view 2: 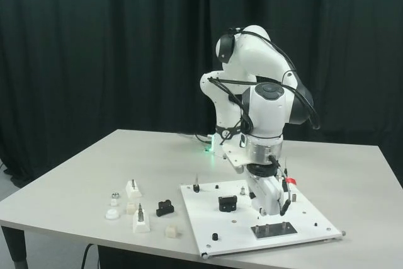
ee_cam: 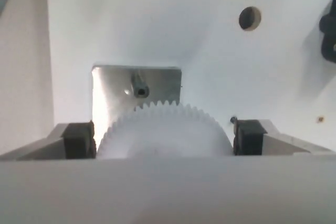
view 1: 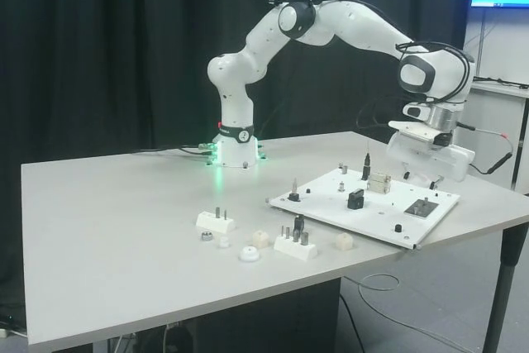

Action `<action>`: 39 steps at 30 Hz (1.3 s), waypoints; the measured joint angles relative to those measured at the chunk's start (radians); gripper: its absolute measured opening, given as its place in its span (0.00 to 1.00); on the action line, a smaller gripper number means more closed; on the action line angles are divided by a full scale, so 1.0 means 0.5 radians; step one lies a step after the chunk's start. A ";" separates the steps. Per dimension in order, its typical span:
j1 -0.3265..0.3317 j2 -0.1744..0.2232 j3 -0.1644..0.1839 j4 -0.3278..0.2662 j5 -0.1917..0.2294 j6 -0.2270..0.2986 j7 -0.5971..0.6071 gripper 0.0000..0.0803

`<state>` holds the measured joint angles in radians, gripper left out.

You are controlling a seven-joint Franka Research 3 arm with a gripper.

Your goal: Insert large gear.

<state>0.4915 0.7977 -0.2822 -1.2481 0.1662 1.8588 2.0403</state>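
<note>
While the wrist camera looks down past the fingertips, the gripper [ee_cam: 165, 139] is clamped on the large gear [ee_cam: 165, 132], one black pad pressed against each side of its toothed white rim. The gear lies flat between the jaws, its bore axis seemingly pointing down toward the board. Just beyond its teeth sits the grey metal plate [ee_cam: 137, 88] with a short peg [ee_cam: 140, 88] standing on it; the peg lies ahead of the gear's centre, not yet under it, so the coming move probably turns on shifting forward until bore and peg line up, then lowering. Farther off, the white board [view 1: 372, 204] carries other small fixtures, and in the room views the gripper [view 2: 267, 203] hangs apart from the plate [view 2: 275, 229], above it.
</note>
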 joint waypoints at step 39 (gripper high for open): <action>0.179 -0.020 0.001 -0.321 0.049 0.434 0.076 0.72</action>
<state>0.5811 0.7879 -0.2818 -1.4088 0.1908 2.0761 2.0784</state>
